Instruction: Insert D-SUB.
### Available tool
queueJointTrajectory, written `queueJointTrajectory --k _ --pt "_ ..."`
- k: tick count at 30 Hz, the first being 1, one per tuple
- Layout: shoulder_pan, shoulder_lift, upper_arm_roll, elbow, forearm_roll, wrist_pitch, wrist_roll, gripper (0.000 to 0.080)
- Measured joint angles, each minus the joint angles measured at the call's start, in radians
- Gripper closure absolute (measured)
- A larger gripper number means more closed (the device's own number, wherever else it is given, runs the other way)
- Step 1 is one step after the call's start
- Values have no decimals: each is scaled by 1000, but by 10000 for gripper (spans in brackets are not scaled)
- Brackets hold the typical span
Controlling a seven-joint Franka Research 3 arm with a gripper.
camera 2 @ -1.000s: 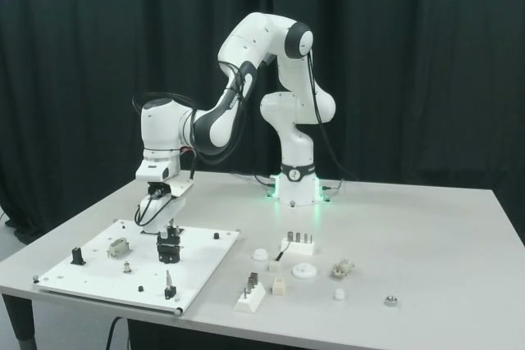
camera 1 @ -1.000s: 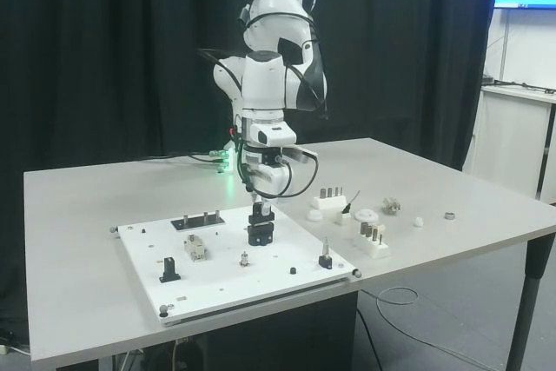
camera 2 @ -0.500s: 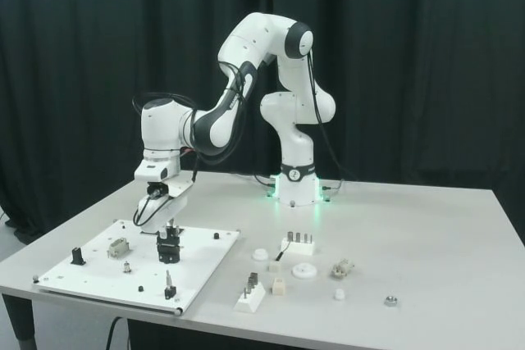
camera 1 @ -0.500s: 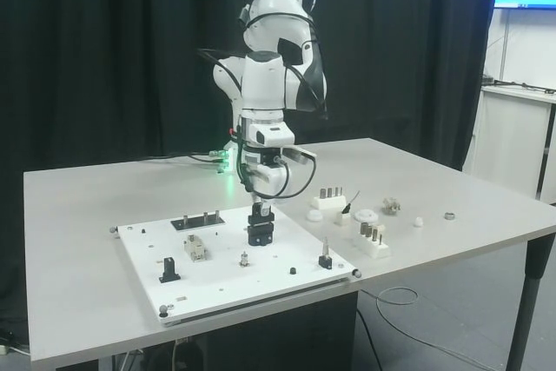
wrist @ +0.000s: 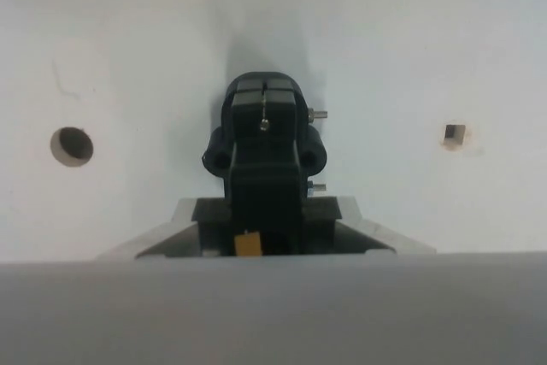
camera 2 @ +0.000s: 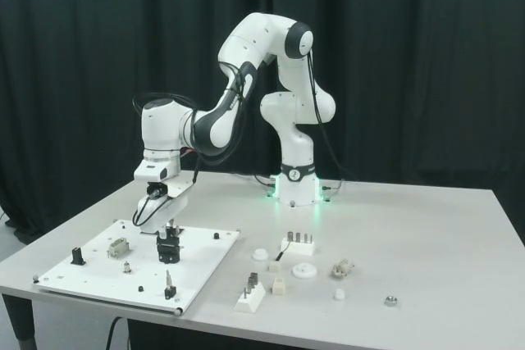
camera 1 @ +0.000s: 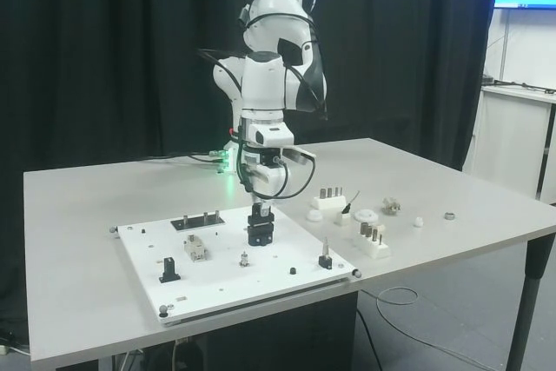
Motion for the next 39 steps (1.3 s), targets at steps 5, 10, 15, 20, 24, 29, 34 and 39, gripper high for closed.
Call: queueJointTrajectory --k 5,10,15,20,24,29,34,39 --pt "0 0 0 0 -1 1 0 648" --pt "0 0 0 0 -2 1 0 648" --pt "0 0 0 0 -5 1 -1 648" --pt "1 0 0 0 -11 3 -3 648" --pt "2 0 0 0 -14 5 -3 648" --pt "2 1 0 0 -15 6 -3 648" --pt "2 1 0 0 -14 7 -3 648" --pt "2 1 0 0 -11 7 -2 648"
